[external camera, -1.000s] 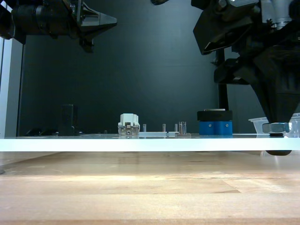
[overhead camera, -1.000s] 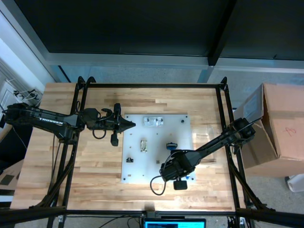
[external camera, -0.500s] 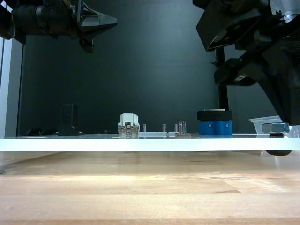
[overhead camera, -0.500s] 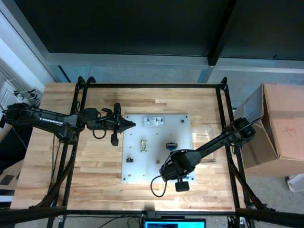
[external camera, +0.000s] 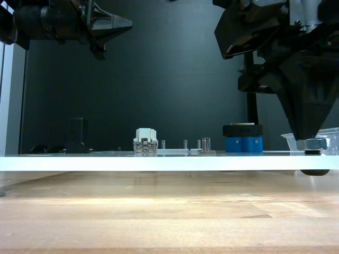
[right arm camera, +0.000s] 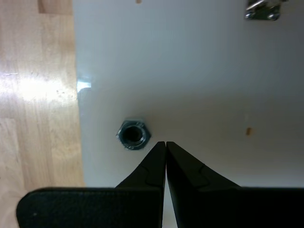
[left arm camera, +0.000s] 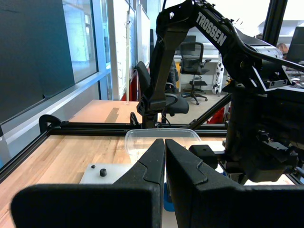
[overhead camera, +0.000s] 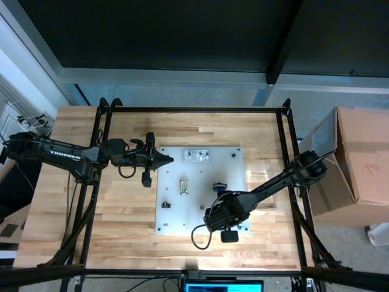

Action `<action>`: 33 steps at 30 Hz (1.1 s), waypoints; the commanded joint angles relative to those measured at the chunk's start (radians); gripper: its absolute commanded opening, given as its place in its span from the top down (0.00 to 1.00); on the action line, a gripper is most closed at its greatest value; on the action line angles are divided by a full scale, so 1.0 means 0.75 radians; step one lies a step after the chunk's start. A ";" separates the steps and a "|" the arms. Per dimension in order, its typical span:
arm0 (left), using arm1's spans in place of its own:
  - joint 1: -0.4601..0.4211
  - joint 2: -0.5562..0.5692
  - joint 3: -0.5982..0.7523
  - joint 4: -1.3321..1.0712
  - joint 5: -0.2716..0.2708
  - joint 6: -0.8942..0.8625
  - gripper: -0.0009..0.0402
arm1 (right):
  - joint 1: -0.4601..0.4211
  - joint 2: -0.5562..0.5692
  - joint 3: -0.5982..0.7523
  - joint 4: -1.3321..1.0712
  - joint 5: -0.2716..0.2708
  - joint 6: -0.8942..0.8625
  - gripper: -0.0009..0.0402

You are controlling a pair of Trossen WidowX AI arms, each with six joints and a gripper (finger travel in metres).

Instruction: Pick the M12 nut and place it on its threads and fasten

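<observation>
Both pressed together, empty: right gripper (right arm camera: 165, 142) beside nut (right arm camera: 134, 134) on stud (external camera: 313, 152), tray (external camera: 290, 138) and blue block (external camera: 242, 144) near; left gripper (overhead camera: 171, 159) over board's (overhead camera: 176, 214) edge.

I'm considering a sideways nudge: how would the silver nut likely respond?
Seated on its stud, the nut would probably stay put or turn rather than slide. Its small smooth metal flats may slip from the shut right gripper, just beside it. The left gripper, shut, hangs high over the board's left edge.

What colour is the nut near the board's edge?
The nut is silver, clearest in the right wrist view beside the right gripper.
</observation>
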 commanded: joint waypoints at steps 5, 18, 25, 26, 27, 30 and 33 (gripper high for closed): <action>0.000 0.001 0.001 0.000 0.001 0.000 0.98 | 0.001 -0.004 0.001 -0.010 -0.316 -0.139 0.98; 0.001 0.001 0.001 0.000 0.001 0.000 0.98 | -0.001 -0.013 0.001 -0.027 -0.079 -0.072 0.98; 0.000 0.001 0.001 -0.001 0.001 0.000 0.98 | -0.001 -0.008 0.001 -0.017 0.057 -0.013 0.98; 0.000 0.001 0.001 -0.001 0.001 0.001 0.98 | -0.001 -0.005 0.001 -0.012 0.057 -0.013 0.98; 0.001 0.001 0.001 0.000 0.001 0.000 0.98 | -0.001 0.003 0.001 -0.006 0.056 -0.012 0.98; 0.000 0.001 0.001 0.000 0.001 0.000 0.98 | 0.001 0.023 0.001 0.006 0.045 0.004 0.98; 0.000 0.001 0.001 -0.001 0.001 0.000 0.98 | 0.003 0.028 0.001 0.011 0.034 0.008 0.98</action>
